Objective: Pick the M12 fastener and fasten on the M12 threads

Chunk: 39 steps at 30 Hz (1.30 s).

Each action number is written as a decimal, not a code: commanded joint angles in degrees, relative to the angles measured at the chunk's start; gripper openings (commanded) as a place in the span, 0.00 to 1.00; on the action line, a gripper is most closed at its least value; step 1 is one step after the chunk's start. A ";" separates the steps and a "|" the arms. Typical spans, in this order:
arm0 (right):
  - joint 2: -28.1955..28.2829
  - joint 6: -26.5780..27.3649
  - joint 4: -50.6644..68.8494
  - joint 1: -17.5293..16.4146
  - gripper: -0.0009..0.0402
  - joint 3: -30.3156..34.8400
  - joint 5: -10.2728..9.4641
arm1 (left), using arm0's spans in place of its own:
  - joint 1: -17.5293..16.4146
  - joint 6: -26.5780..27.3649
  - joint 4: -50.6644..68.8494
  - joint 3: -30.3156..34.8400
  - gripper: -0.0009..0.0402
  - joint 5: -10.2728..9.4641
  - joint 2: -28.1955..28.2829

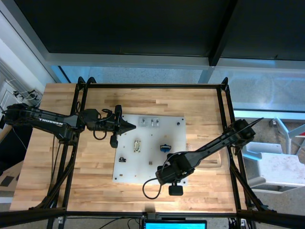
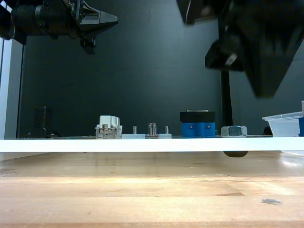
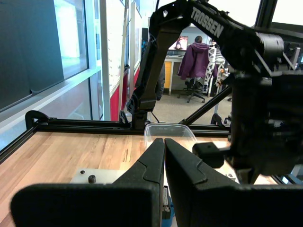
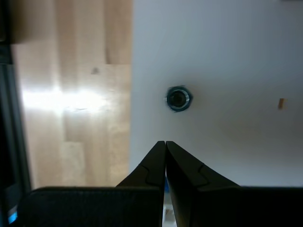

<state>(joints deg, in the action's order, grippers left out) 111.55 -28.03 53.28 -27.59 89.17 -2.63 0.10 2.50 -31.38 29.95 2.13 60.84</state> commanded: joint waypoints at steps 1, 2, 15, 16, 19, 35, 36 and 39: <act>-1.99 0.02 -0.04 0.07 0.02 0.00 0.09 | -0.02 -0.02 0.02 0.00 0.02 0.00 0.02; -2.62 0.02 -0.02 0.09 0.02 0.00 0.11 | -0.02 -0.02 0.02 0.00 0.02 0.02 0.02; -7.93 -0.22 -0.02 0.07 0.02 0.02 2.80 | 0.00 -0.02 0.02 0.00 0.02 0.00 0.02; -7.96 -0.22 -0.02 0.07 0.02 0.00 3.04 | 0.00 -0.02 0.02 0.00 0.02 0.00 0.02; -8.07 -0.13 0.00 0.07 0.02 0.00 3.06 | -0.02 -0.02 0.02 0.00 0.02 0.00 0.02; -8.07 -0.02 -0.07 0.13 0.02 0.00 3.17 | -0.02 -0.02 0.02 0.00 0.02 0.00 0.02; -8.07 -0.02 -0.04 0.11 0.02 0.00 3.15 | -0.02 -0.02 0.02 0.00 0.02 0.00 0.02; -8.07 -0.02 -0.04 0.13 0.02 0.00 3.15 | 0.00 -0.02 0.02 0.00 0.02 0.00 0.02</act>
<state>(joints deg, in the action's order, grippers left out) 103.46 -28.01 53.23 -27.46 89.17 0.49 0.10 2.50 -31.35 29.93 2.13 60.84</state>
